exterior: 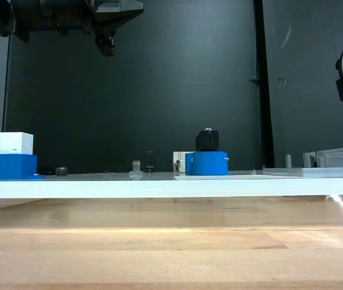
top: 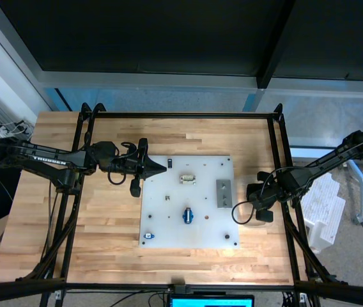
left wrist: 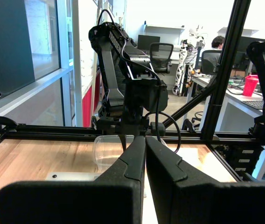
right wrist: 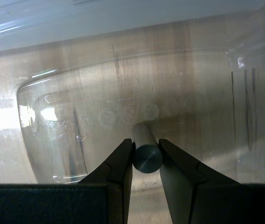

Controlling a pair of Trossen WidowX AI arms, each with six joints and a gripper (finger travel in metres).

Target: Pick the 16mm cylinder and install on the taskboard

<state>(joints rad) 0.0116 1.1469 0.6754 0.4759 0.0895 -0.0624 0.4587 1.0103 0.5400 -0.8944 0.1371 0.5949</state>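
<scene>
Both fingers [right wrist: 118, 163] of my right gripper [right wrist: 145, 143] pinch the 16mm cylinder [right wrist: 147, 158] over the clear tray [right wrist: 44, 116], beside the taskboard's [top: 169, 220] right edge. My left gripper [left wrist: 145, 138], clamped together and empty, hovers at its left edge.

From here, the left end effector [top: 161, 169] hangs high over the left edge of the flat white square taskboard [top: 207, 224], fingers pressed together, and the air beneath it is open. On the plate a round blue connector [top: 186, 215], a beige connector [top: 187, 178] and a rectangular grey metal block [top: 223, 192] stand proud, with bare white lanes between them. The right end effector [right wrist: 145, 142] sits down inside the clear plastic tray [right wrist: 34, 140] beside the board, pinching the small silver-grey cylinder [right wrist: 147, 157]. The tray's curved wall hems it in sideways. Black frame rails [top: 277, 160] fence the wooden tabletop [top: 105, 217].
</scene>
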